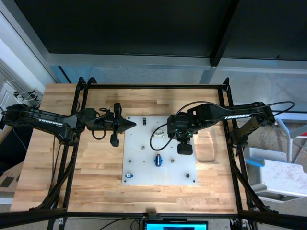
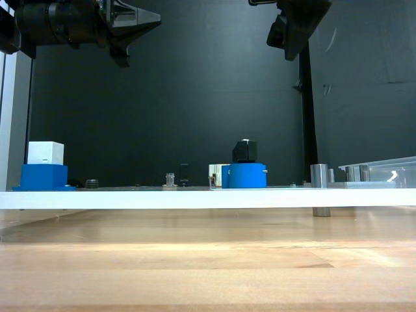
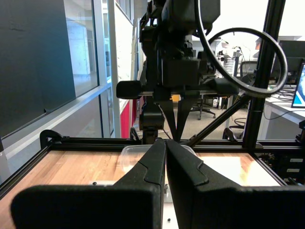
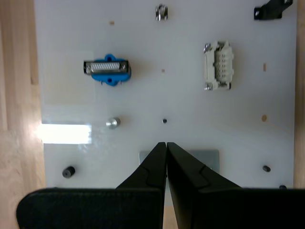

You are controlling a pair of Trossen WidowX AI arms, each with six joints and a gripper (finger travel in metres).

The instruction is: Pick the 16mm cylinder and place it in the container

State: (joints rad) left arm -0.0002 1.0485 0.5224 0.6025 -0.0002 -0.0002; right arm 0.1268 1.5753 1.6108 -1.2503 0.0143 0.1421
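Note:
The 16mm cylinder (image 4: pixel 112 122) is a small silver peg standing on the white board (image 1: pixel 144 165), just right of the blue-and-black part (image 1: pixel 157 160). It also shows in the high view as the cylinder (image 1: pixel 172 161) and in the low view as the cylinder (image 2: pixel 318 176). My right gripper (image 4: pixel 166 143) hangs high over the board, pointing straight down, shut and holding nothing. The peg lies a little to one side of its tips. The container (image 1: pixel 206 146) is a clear tray on the wood right of the board. My left gripper (image 3: pixel 166 140) is shut and empty, hovering at the board's left edge.
A thinner metal peg (image 4: pixel 162 12), a white connector (image 4: pixel 217 64) and a grey block (image 4: pixel 200 157) under the right fingers are on the board. A blue base with a white cube (image 2: pixel 44 166) stands at the near left corner. The black frame (image 1: pixel 153 86) surrounds the table.

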